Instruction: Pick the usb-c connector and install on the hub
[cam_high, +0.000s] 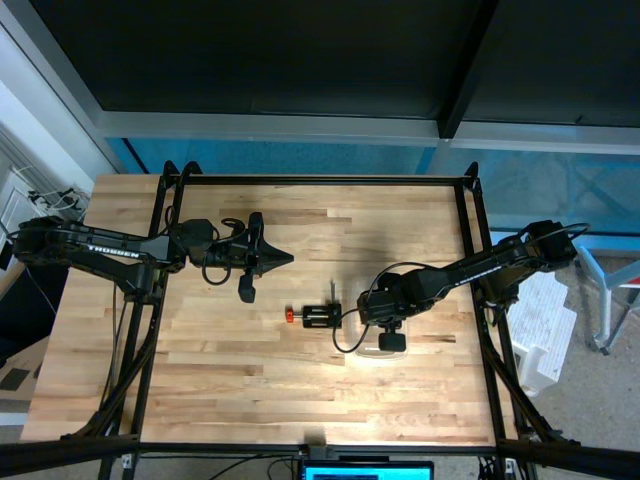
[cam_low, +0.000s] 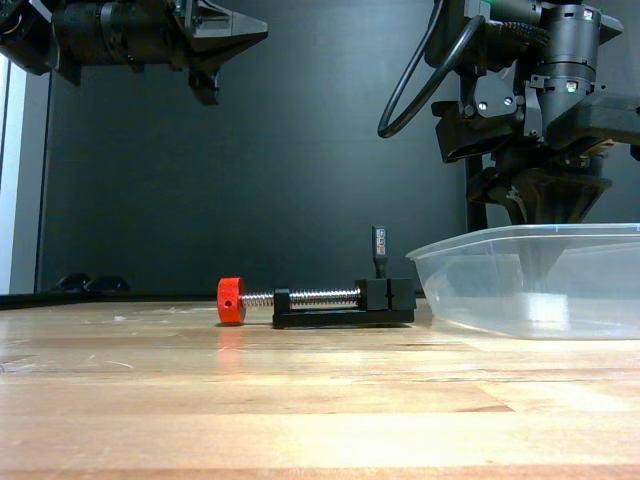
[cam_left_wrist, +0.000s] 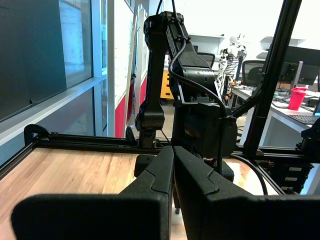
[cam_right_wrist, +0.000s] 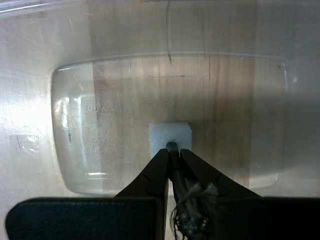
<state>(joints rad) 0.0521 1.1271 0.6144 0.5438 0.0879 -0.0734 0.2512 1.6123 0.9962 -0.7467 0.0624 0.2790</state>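
Nearest the bench's front edge, toward its right side, sits a clear plastic tub. A white foam block lies on its floor. The right gripper reaches straight down into the tub from above. Its 2 fingers are pinched onto the usb-c connector, with a frayed cable end showing between them behind the tips. The connector's tip meets the near face of the foam block; whether it goes into the foam I cannot tell.

Just left of the tub, near the bench's middle, a small black vise lies flat on the wood. Its threaded screw ends in a red knob pointing toward the left edge. An upright black part stands at the vise's tub-side end, close to the tub's rim but apart from it.

Farther back, on the left half of the bench, the left gripper hangs well above the wood, level and pointing toward the right edge. Its 2 fingers are pressed together with nothing between them.
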